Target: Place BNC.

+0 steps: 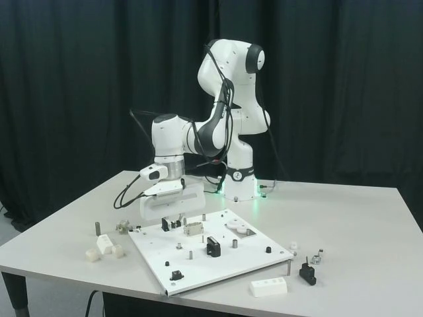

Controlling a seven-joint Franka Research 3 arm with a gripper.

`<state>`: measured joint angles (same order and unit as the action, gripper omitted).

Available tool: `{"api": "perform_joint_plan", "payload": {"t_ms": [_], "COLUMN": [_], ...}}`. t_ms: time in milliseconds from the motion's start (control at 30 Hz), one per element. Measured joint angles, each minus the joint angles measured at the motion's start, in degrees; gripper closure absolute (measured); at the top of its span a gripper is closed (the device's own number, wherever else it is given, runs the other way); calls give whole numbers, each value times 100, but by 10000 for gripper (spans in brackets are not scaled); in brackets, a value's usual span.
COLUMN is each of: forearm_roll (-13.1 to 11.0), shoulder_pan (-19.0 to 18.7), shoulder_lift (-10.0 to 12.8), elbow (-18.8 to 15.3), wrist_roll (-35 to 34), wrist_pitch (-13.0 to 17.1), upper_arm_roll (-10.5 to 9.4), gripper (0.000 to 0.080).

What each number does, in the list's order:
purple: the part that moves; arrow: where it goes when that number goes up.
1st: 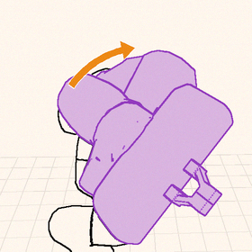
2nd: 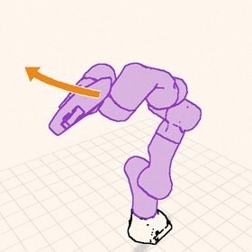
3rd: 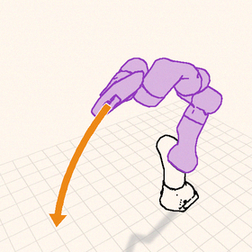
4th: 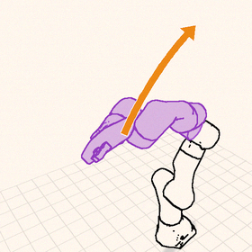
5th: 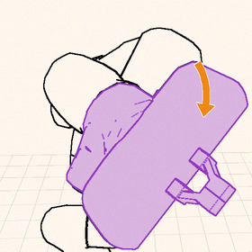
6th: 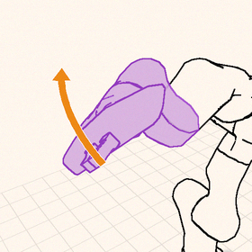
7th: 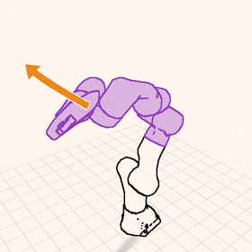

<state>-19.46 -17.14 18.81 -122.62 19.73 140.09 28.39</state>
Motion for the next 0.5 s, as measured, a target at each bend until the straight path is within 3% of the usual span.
{"api": "perform_joint_plan", "payload": {"t_ms": [500], "forearm_roll": [0], "shoulder_pan": [-12], "shoulder_lift": [0], "elbow": [31], "wrist_roll": [0], "wrist_pitch": [44], "upper_arm_roll": [0], "gripper": [682]}}
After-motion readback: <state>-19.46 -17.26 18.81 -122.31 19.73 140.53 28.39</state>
